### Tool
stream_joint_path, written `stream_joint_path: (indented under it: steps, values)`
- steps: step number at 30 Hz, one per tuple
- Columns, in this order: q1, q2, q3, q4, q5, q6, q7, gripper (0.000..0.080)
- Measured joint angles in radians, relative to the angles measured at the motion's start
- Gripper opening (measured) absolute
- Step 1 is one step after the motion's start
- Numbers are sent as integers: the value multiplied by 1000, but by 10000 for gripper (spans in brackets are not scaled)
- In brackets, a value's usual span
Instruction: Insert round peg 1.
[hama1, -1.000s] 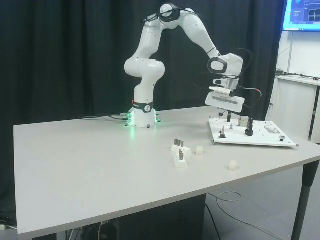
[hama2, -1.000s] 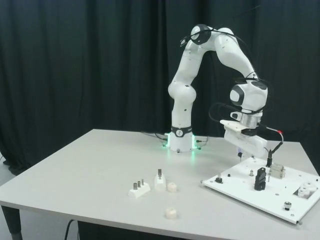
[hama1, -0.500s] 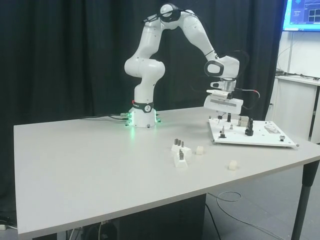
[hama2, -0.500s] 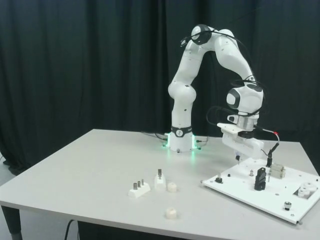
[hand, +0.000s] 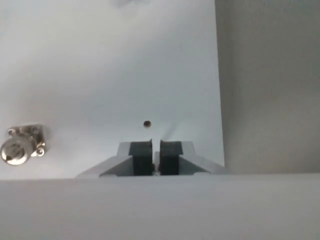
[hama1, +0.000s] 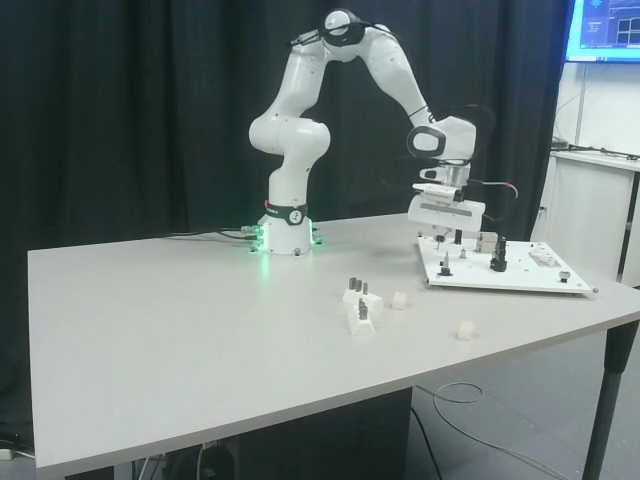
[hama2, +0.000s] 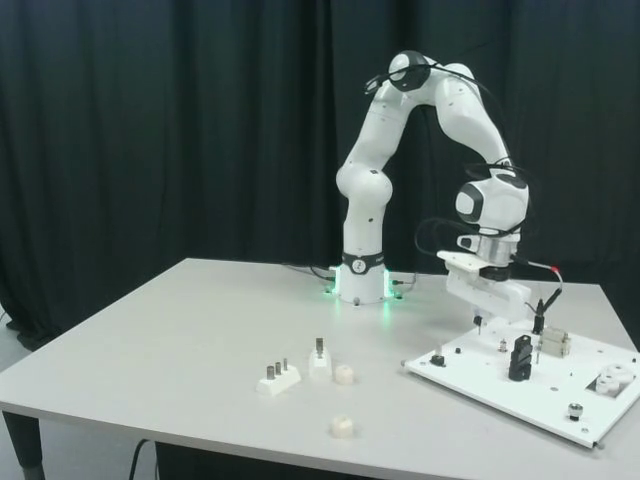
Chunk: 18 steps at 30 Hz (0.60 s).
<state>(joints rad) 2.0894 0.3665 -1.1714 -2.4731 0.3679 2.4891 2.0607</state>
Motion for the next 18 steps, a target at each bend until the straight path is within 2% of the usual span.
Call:
stream_joint_path:
  steps: [6, 13, 18]
  values:
    - [3, 39, 14, 0, 37, 20, -10, 27]
    - [9, 87, 23, 1, 99, 42, -39, 27]
    - [17, 92, 15, 4, 107, 42, -55, 27]
